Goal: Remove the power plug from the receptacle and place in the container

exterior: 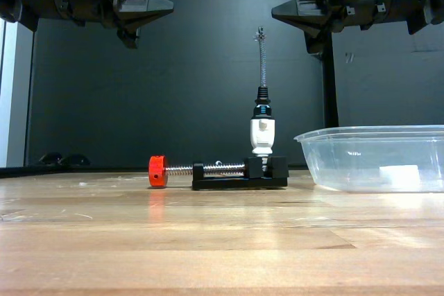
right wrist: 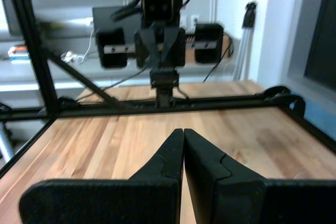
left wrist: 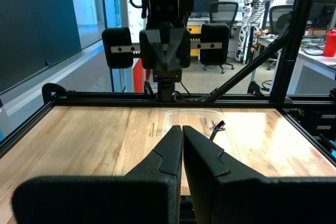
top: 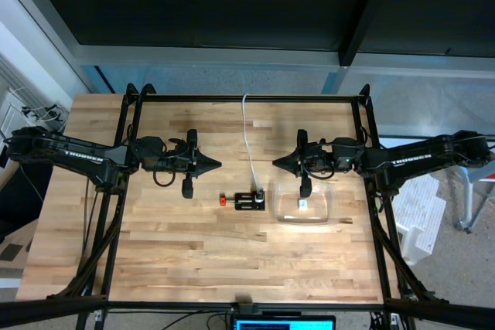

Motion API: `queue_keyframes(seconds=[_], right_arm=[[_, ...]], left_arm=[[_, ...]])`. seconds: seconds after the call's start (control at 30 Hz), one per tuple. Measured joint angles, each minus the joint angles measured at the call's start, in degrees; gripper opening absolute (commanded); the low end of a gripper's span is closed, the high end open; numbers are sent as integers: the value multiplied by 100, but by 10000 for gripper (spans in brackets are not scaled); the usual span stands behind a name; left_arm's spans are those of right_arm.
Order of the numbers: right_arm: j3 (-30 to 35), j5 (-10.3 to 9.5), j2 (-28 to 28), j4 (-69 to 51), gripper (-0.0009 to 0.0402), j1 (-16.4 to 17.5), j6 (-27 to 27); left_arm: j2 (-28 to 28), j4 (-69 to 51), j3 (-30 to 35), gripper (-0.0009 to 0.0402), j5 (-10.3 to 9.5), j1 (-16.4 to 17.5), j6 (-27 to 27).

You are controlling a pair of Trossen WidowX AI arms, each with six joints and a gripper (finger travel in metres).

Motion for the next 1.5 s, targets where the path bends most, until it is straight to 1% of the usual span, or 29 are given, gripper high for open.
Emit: queue_keyframes(seconds=[0.03,0.1,0.23,0.37,0.47,0.53,0.6,0.7,0.83,0.93,1.0,1.07,1.23,1.5], right_arm=[[140,-120,0,-337,0,0,20],[452,-192,15,-1152,0,22,20],[1126,-190,144,-2765,0,59,24],[1845,-186,428,-4098,1,109,94],[2358,-68,756,-4935,13,166,160],[2686,114,997,-5381,29,223,162],[2997,223,1248,-5829,50,275,166],[3427,234,1646,-6481,91,323,258],[3923,264,2146,-7066,144,424,352],[4210,516,2461,-7307,179,588,415],[4398,649,2649,-7392,198,704,439],[4518,669,2800,-7427,212,787,483],[4835,671,3134,-7648,229,861,647],[5228,667,3663,-7781,234,909,667]], left_arm=[[0,0,-2,0,0,0,0],[2,0,-2,0,-2,0,0],[2,0,0,0,-2,0,0],[2,0,-2,0,-2,0,0],[0,0,-2,0,-2,0,0],[0,0,0,0,-2,0,-2],[0,0,-2,0,-2,0,0],[2,0,0,0,0,0,0],[0,0,0,0,0,0,-2],[0,0,-2,0,-2,0,0],[2,0,0,0,-2,0,0],[2,0,0,0,-2,0,0],[0,0,0,0,-2,0,-2],[0,-2,0,0,0,0,0]])
